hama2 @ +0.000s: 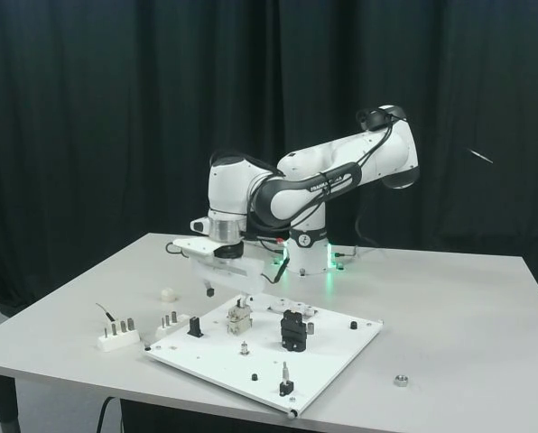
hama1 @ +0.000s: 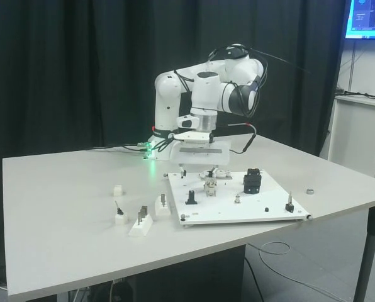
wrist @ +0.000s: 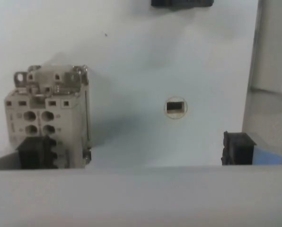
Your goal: Insert waterproof.
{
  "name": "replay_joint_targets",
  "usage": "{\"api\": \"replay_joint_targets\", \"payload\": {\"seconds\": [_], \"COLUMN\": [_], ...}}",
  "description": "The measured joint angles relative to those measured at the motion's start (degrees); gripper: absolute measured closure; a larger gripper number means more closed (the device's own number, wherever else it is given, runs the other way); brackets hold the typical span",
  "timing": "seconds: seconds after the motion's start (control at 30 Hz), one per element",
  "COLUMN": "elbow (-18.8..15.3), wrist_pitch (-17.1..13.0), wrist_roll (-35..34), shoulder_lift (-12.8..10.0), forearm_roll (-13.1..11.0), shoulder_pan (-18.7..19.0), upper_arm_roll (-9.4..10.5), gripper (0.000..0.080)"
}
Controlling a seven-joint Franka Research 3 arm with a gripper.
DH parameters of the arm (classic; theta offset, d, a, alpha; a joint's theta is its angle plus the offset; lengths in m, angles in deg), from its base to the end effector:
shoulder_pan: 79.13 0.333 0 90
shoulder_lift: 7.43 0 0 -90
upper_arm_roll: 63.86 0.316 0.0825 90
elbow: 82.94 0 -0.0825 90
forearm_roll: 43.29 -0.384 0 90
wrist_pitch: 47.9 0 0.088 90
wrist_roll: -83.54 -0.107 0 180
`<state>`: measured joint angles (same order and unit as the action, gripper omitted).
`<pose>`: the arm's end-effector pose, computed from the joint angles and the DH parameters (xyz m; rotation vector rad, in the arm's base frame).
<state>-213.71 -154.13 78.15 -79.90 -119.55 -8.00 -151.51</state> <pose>0.4928 -0.0985 0.2528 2.6372 -1.6112 0.0562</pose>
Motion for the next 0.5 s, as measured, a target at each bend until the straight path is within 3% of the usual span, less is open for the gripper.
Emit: {"api": "replay_joint_targets", "payload": {"seconds": [0.5], "elbow": [-0.7], "wrist_pitch": [-0.1], "wrist_roll": [1.1], "shoulder_lift": [0.0], "forearm_roll": [-0.3], "shoulder_pan": [0.2], "upper_arm_roll": [0.28], "gripper": [0.0003]}}
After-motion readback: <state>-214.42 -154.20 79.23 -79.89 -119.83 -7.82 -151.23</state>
